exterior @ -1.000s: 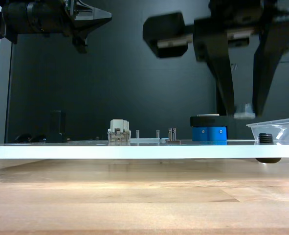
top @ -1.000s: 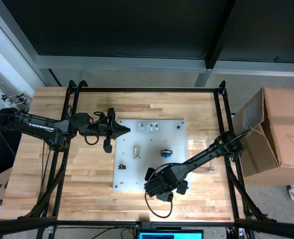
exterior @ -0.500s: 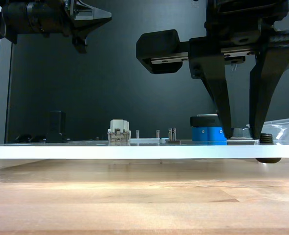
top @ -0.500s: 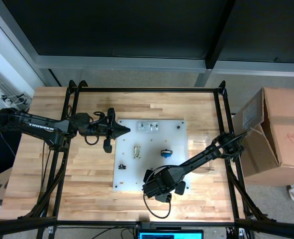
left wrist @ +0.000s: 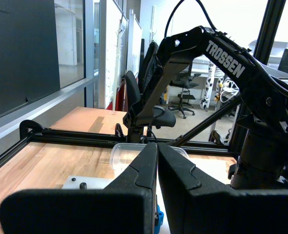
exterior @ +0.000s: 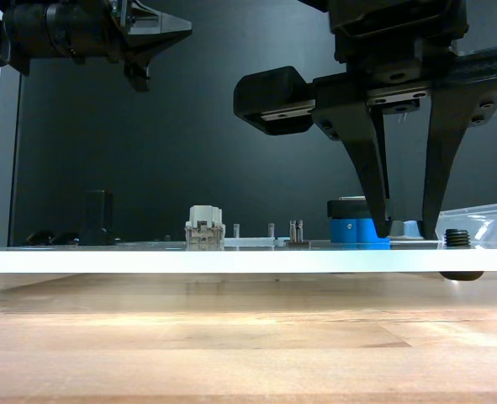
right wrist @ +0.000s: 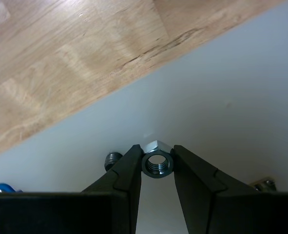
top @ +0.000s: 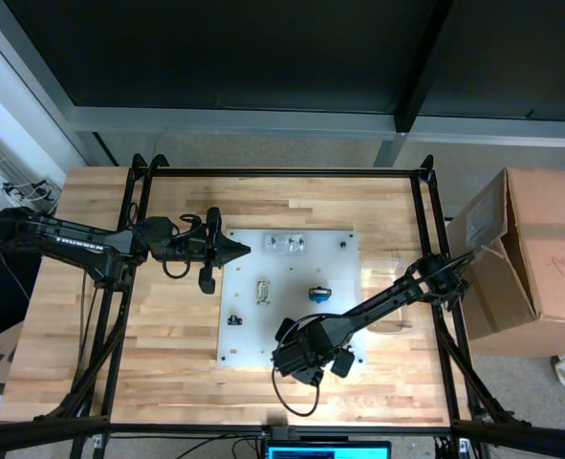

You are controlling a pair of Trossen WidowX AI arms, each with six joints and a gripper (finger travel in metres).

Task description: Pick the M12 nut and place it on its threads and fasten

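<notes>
In the right wrist view, the small silver hex M12 nut [right wrist: 157,163] sits pinched btw the fingertips of the right gripper [exterior: 405,229]. The jaws are nearly closed on its flats. Its bore faces the cam, so its axis runs along the gripper twd the flat white board [right wrist: 221,97]. The high view hides the nut under the wrist. Low view: right arm reaches in fr the right, gripper pointing straight down, tips just above the board. The short black ribbed stud [exterior: 457,238] stands bare just beside them, apart fr the nut. Can't tell if nut touches board. The left gripper [top: 245,250] hangs high over the board's far left part, level, pointing right. Its fingers are pressed together w/ nothing held, per left wrist view.
</notes>
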